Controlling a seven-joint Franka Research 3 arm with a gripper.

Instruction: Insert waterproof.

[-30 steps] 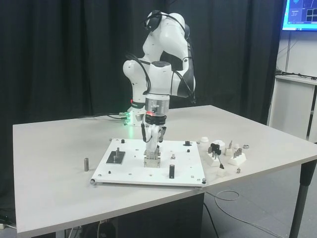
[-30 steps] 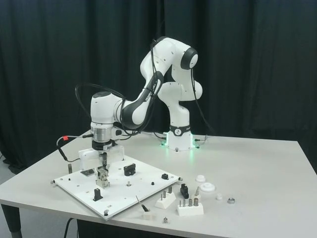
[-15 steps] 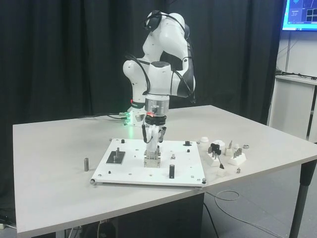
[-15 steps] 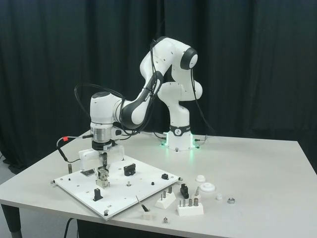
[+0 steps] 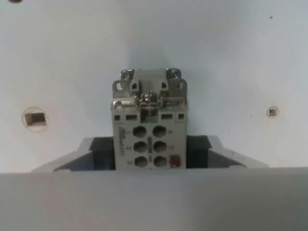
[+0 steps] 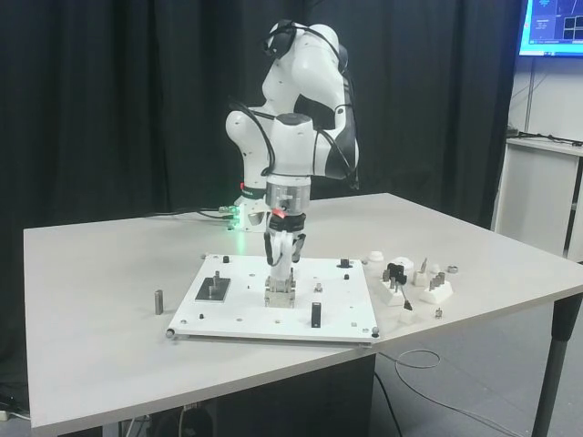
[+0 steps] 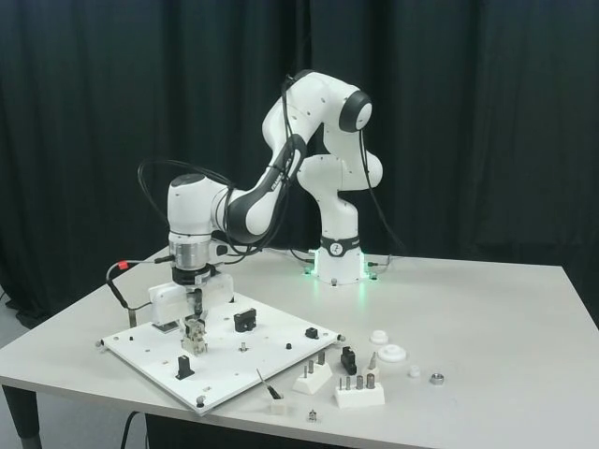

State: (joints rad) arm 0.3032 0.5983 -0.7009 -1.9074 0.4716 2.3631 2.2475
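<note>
The waterproof connector [image 5: 148, 127] sits upright in its grey housing [image 5: 202, 153] on the white board [image 6: 346, 309] lying on the bench [image 6: 91, 273], pin holes up, apparently seated or nearly so. The tool [image 6: 281, 259] hangs straight above it, likely to keep alignment; whether its fingers grip the connector or stand open I cannot tell
</note>
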